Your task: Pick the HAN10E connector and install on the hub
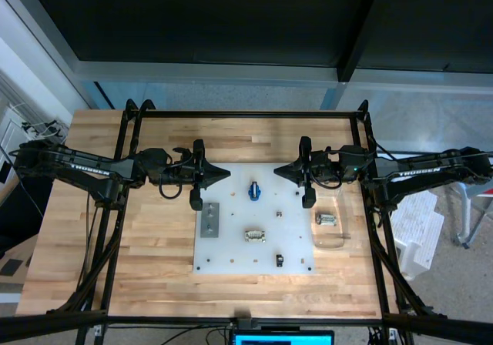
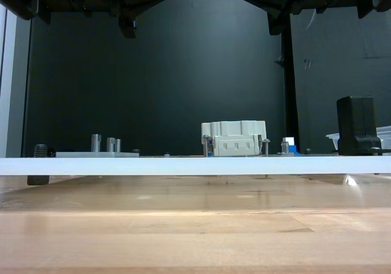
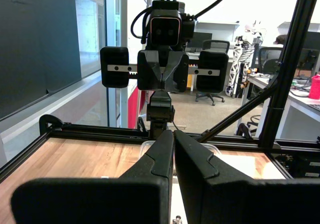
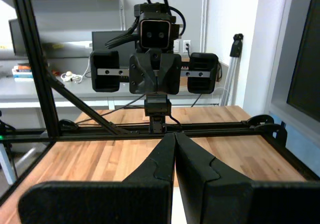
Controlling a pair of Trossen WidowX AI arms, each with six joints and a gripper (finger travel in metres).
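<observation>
The right gripper is pointing, fingers pressed together, straight at the left gripper, which is facing it across the wooden table.

Surface is butcher-block wood, smooth with a light sheen. White plate looks like matt plastic – the grey bar on it is dull metal. Hub is beige-grey plastic with metal ends, HAN10E connector the same plastic, sitting in a clear glossy tray. Left end effector and right end effector, up over the plate's far end, are matt black plastic
</observation>
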